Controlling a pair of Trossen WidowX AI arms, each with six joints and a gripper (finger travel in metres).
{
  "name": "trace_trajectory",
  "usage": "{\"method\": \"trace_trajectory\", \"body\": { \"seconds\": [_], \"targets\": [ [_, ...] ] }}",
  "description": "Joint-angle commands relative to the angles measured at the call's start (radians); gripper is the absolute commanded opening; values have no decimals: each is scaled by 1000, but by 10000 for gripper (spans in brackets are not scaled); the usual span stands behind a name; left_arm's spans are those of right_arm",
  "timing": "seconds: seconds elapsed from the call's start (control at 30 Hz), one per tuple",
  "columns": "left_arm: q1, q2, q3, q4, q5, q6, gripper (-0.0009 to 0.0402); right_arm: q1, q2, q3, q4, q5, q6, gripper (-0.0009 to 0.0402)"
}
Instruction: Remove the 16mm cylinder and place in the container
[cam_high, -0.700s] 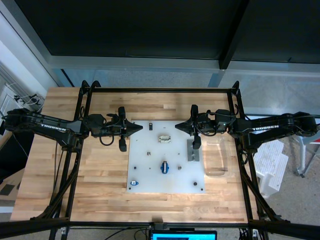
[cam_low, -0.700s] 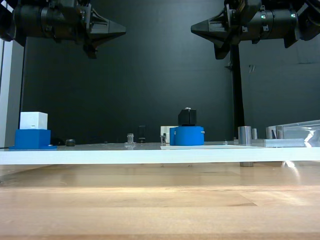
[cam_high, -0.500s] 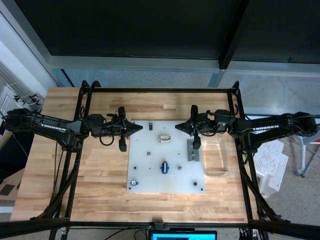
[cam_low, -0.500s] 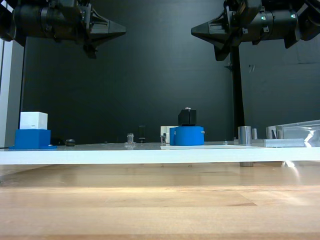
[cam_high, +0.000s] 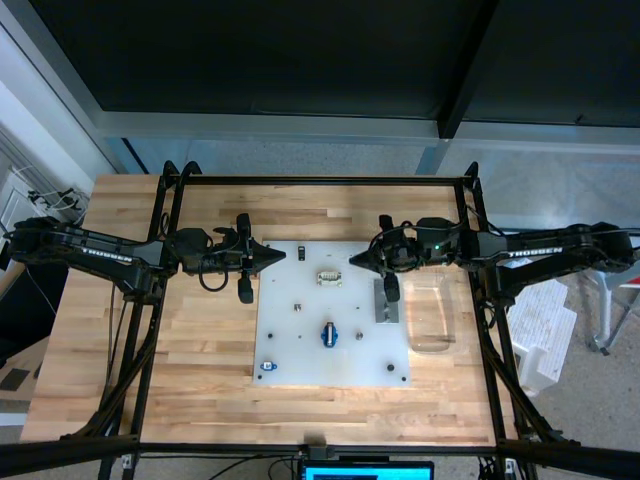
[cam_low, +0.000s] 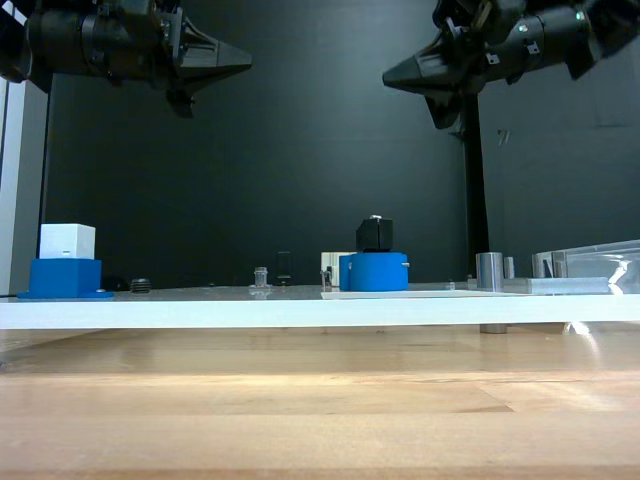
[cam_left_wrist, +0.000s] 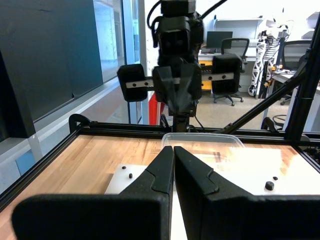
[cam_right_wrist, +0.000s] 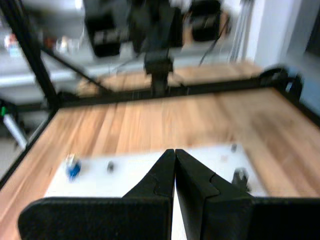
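The 16mm cylinder (cam_high: 358, 336) is a tiny silver peg standing upright on the white board (cam_high: 290, 345), just right of the blue fitting (cam_high: 328, 335); in the low view the cylinder (cam_low: 489, 271) stands alone, untouched. The clear container (cam_high: 432, 315) sits off the board's right edge, and its rim (cam_left_wrist: 202, 136) also shows in the left wrist view. My right gripper (cam_high: 352, 257) hangs shut and empty high above the board's far edge, nose tilted down (cam_low: 385, 77). My left gripper (cam_high: 284, 256) hovers shut and empty opposite it (cam_low: 250, 62).
A taller grey block (cam_high: 386, 300) stands between the cylinder and the container. A blue base with a white cube (cam_low: 65, 265) sits at the board's near left corner. Small fittings dot the far half of the board. Black frame rails surround the wooden table (cam_high: 180, 330).
My right gripper has pitched its nose downward and shifted slightly left. The left arm and everything on the board stay where they were.
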Motion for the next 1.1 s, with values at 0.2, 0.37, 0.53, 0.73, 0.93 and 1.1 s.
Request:
{"method": "trace_trajectory", "body": {
  "seconds": [0.2, 0.37, 0.53, 0.73, 0.93, 1.1],
  "targets": [
    [0, 0, 0, 0, 0, 0, 0, 69, 49, 180, -397, 0, 2, 0],
    [0, 0, 0, 0, 0, 0, 0, 120, 146, 306, -604, 1, 3, 0],
    [0, 0, 0, 1, 0, 0, 0, 175, 255, 429, -789, 4, 8, 0],
    [0, 0, 0, 0, 0, 0, 0, 235, 377, 558, -976, 73, 34, 0],
    [0, 0, 0, 0, 0, 0, 0, 272, 479, 667, -1133, 97, 60, 10],
    [0, 0, 0, 0, 0, 0, 0, 306, 549, 742, -1234, 166, 64, 60]
  ]
}}
